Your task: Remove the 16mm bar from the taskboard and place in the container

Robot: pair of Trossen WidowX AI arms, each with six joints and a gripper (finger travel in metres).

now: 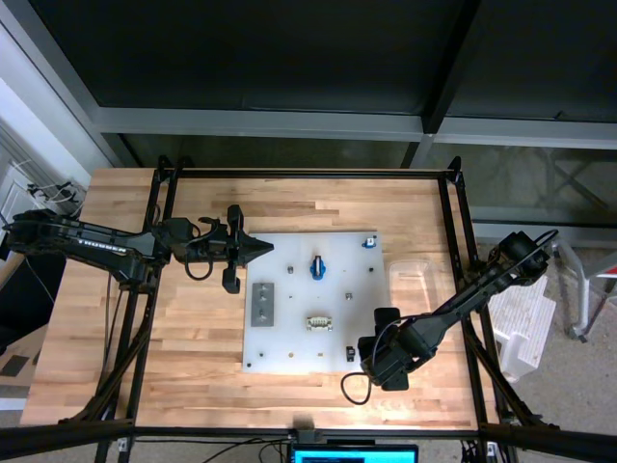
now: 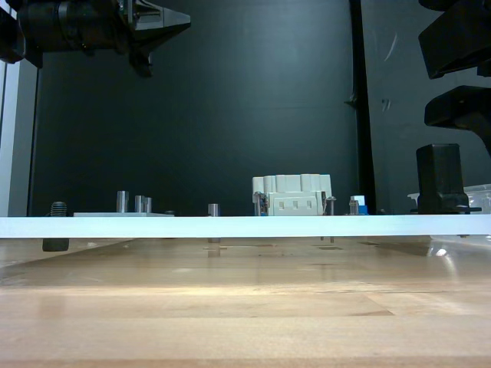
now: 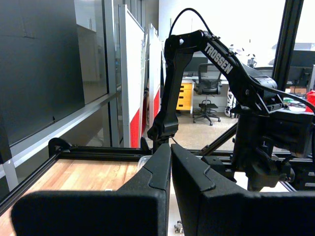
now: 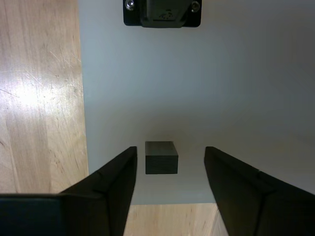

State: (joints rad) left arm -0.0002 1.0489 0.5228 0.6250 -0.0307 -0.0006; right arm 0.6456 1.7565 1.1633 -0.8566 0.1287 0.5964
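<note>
Right hand [image 1: 378, 353] is hanging low over the near right corner of the taskboard [image 1: 289, 338], its fingers [image 4: 118, 182] spreading wide and gripping nothing. Left hand [image 1: 266, 248] is hovering high at the taskboard's far left corner, its fingers [image 3: 157, 167] pressing together with nothing between them.

Underneath, a wooden bench [image 1: 116, 309] is carrying everything, and the white taskboard is lying flat in the middle of it. A clear container [image 1: 413, 263] is sitting on the bench just beside the taskboard's right edge, farther back than the right hand.

On the taskboard, a grey block [image 1: 263, 301] is sitting near the left edge, a pale connector [image 1: 319, 322] is standing near the middle, and a blue knob [image 1: 318, 267] is standing beyond it. A black clip [image 4: 162, 12] is sitting close to the taskboard's edge. The 16mm bar [image 4: 161, 157] is sitting on the taskboard by the near right corner, between the right hand's fingers and touching neither.
</note>
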